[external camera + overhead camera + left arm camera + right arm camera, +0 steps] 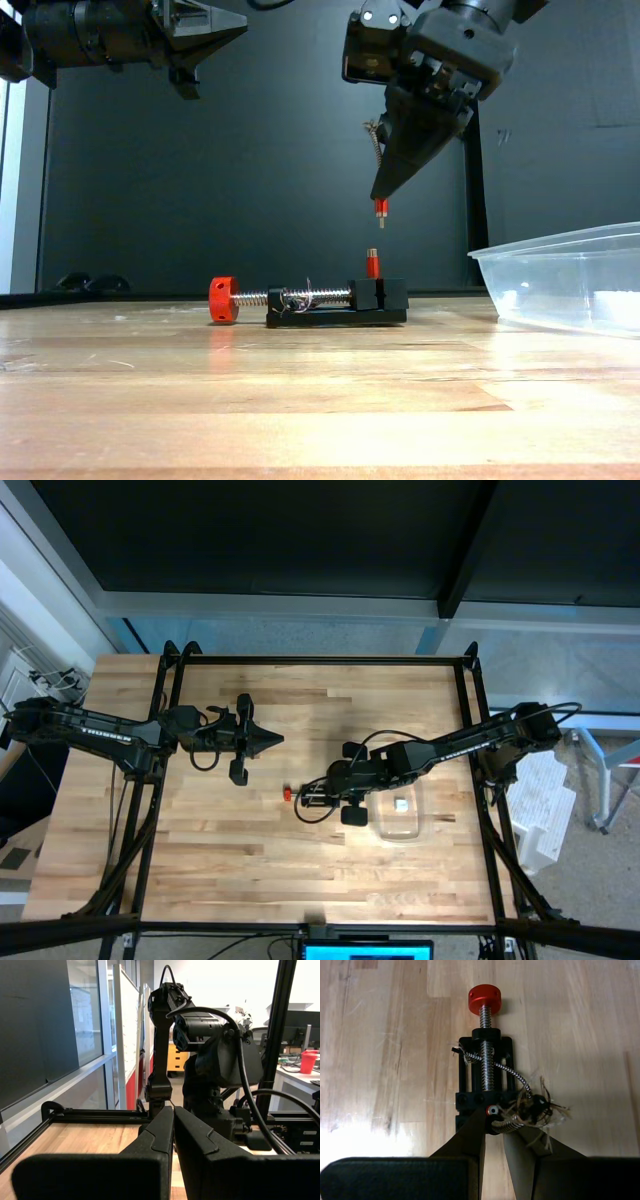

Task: Pick the RCA connector and install on taskboard

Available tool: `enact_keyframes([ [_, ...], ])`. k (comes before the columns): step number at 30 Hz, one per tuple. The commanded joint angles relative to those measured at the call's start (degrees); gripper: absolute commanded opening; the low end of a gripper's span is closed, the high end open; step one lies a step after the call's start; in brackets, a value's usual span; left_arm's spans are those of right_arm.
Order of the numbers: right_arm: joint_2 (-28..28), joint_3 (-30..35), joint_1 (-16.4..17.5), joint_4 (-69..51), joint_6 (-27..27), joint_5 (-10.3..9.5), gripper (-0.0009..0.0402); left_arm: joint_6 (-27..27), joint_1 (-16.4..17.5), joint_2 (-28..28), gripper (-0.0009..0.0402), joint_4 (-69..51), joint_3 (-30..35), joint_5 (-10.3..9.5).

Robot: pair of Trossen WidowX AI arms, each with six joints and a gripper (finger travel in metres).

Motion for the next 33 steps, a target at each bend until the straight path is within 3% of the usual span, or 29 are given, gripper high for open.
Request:
enact_keyframes([
  [1,0.2,0.3,-0.2,0.8,-0.3,0.04,0.0,0.0,0.0,0.0,0.0,0.0,0.0,0.0],
  [33,2.0,-2.0,-0.2,4.0,-0.1,0.17,0.0,0.0,0.0,0.1,0.0,-1.2,0.0,0.0],
])
